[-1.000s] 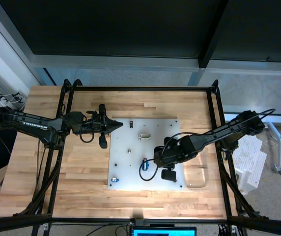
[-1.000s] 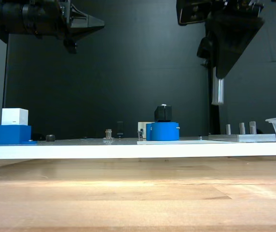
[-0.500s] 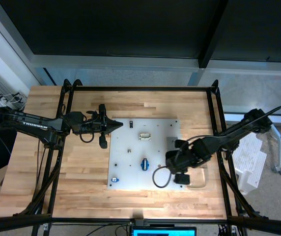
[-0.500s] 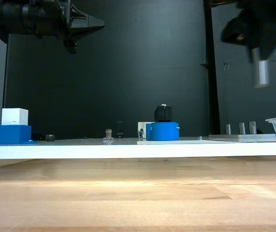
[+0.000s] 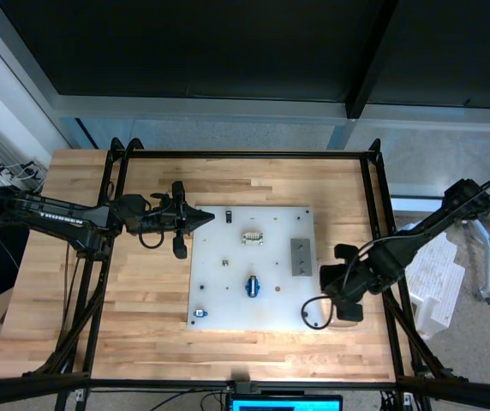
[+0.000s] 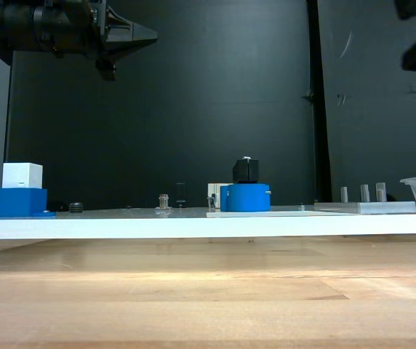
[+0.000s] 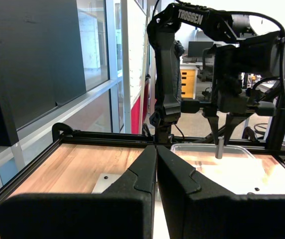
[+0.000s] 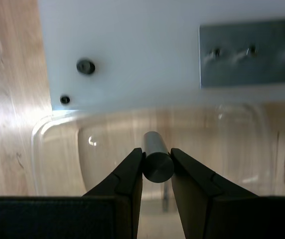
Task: Remove the 16mm cylinder and place in the container
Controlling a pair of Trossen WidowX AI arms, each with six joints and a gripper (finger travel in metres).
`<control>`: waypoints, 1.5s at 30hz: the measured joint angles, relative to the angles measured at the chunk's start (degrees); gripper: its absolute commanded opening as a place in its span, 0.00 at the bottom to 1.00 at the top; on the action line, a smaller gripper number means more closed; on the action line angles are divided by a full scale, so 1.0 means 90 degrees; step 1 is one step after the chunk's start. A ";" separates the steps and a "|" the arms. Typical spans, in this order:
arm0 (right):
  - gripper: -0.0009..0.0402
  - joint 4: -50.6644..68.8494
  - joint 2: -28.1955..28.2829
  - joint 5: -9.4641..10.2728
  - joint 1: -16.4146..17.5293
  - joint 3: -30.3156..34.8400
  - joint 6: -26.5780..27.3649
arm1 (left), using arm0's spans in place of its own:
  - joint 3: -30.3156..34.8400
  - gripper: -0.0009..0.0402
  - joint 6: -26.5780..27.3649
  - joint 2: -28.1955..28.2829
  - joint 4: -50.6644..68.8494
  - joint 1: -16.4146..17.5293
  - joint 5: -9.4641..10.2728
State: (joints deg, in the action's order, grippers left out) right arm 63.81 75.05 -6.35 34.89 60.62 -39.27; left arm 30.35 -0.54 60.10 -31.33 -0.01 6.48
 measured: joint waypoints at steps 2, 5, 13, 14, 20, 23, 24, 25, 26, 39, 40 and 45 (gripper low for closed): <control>0.02 0.0017 -0.0104 0.0019 0.0078 -0.0248 -0.0168 | 0.0000 0.02 0.0000 0.0000 0.0000 0.0000 0.0000; 0.02 -0.0015 -0.0129 0.0107 0.0153 -0.0614 -0.0393 | 0.0002 0.02 0.0002 0.0000 0.0000 0.0000 0.0000; 0.05 -0.0607 -0.0092 0.0347 0.0214 -0.1258 -0.0559 | 0.0002 0.02 0.0000 0.0000 0.0000 0.0000 0.0000; 0.07 -0.0602 -0.0092 0.0347 0.0219 -0.1282 -0.0561 | 0.0002 0.02 0.0000 0.0000 0.0000 0.0000 0.0000; 0.26 -0.0622 -0.0090 0.0345 0.0231 -0.1333 -0.0607 | 0.0000 0.02 0.0000 0.0000 0.0002 0.0000 0.0000; 0.36 -0.0622 -0.0090 0.0333 0.0236 -0.1326 -0.0622 | 0.0002 0.02 0.0002 0.0000 0.0000 0.0000 0.0000; 0.40 -0.0622 -0.0090 0.0333 0.0236 -0.1321 -0.0651 | 0.0002 0.02 0.0000 0.0000 0.0000 0.0000 0.0000; 0.42 -0.0624 -0.0090 0.0330 0.0236 -0.1319 -0.0675 | 0.0000 0.02 0.0000 0.0000 0.0002 0.0000 0.0000; 0.45 -0.0622 -0.0090 0.0330 0.0236 -0.1319 -0.0687 | 0.0000 0.02 0.0002 0.0000 0.0000 0.0000 0.0000; 0.41 -0.0614 -0.0418 0.0248 -0.0066 -0.1115 -0.0270 | 0.0002 0.02 0.0002 0.0000 0.0000 0.0000 0.0000; 0.39 -0.0619 -0.0430 0.0209 -0.0121 -0.1052 -0.0146 | 0.0002 0.02 0.0002 0.0000 0.0000 0.0000 0.0000; 0.22 -0.0692 -0.0454 0.0032 -0.0593 -0.0692 0.0578 | 0.0002 0.02 0.0002 0.0000 0.0000 0.0000 0.0000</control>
State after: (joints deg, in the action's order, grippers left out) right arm 57.58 70.96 -6.07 29.56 54.39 -34.06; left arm 30.37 -0.51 60.10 -31.33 -0.01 6.48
